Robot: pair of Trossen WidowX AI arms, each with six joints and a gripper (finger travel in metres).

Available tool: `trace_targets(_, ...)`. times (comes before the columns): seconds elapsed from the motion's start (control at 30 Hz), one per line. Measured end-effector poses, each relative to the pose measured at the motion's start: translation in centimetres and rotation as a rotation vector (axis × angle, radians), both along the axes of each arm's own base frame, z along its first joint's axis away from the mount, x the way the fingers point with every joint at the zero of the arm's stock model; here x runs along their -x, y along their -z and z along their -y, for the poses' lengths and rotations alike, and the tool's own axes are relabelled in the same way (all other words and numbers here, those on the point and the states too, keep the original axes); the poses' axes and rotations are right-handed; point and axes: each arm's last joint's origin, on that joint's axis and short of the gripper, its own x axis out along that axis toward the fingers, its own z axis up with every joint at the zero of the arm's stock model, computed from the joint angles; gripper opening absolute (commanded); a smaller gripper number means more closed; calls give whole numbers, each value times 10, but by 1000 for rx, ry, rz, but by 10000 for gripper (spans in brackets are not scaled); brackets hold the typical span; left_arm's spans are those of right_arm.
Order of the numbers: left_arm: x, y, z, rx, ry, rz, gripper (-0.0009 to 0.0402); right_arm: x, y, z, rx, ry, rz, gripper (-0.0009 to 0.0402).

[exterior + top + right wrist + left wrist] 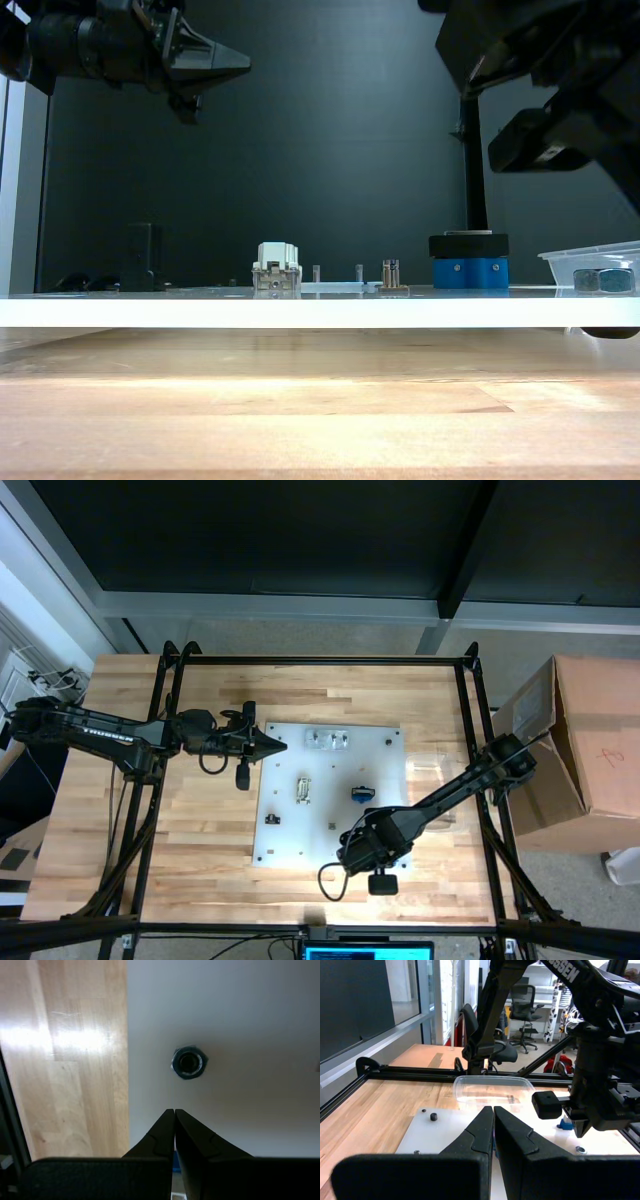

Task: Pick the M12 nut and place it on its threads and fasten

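M12 nut (pixel 189 1062) sits on the white board (pixel 250 1020) near its near right edge, just in from where board meets the wooden table (pixel 75 1060). Dark core fills its bore in the right wrist view, so it reads as on its stud. In the low view the nut (pixel 605 280) is right down at board level w/ no ribs showing under it. Nothing is holding it.

Right gripper (pixel 174 1110) hangs directly above, pointing down, tips just short of the nut and not touching. Fingers pressed together, nothing betw. them. In the high view it's over the board's near right edge (pixel 352 852) and covers the nut.

Clear tray (pixel 590 258) is behind the nut, off the board's right edge. Blue block w/ black cap (pixel 469 262) is mid-board, a white connector (pixel 276 268) further left.

Left gripper (pixel 494 1109) is up high over the board's far left corner (pixel 283 746), level, pointing right, fingers closed tip to tip, empty.

Cardboard box (pixel 580 750) is beyond the table's right edge.
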Motion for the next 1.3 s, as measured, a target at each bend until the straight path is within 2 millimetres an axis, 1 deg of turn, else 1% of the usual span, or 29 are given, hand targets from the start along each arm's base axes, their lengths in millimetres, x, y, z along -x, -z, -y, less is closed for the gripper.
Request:
trace_targets(0.13,0,0,0,0,0,0,0,1,-16,7,34,-16,74,0)
trace_targets(0.27,0,0,0,0,0,-2,0,3,-37,22,66,-8,166,0)
trace_targets(0.37,0,0,0,0,0,-3,0,6,-52,39,70,4,260,0)
trace_targets(0.53,0,0,0,0,0,-5,0,17,-79,68,58,20,435,0)
trace_targets(0.73,0,1,0,0,0,-5,0,31,-99,111,52,52,683,0)
trace_targets(0.9,0,1,0,0,0,-6,0,43,-106,146,85,82,879,0)
trace_targets(1.0,0,0,0,0,0,-5,0,52,-108,163,80,86,989,0)
trace_targets(1.17,0,0,0,0,0,-5,0,71,-106,183,68,116,1172,0)
trace_targets(1.3,0,0,0,0,0,-5,0,86,-102,193,88,147,1306,0)
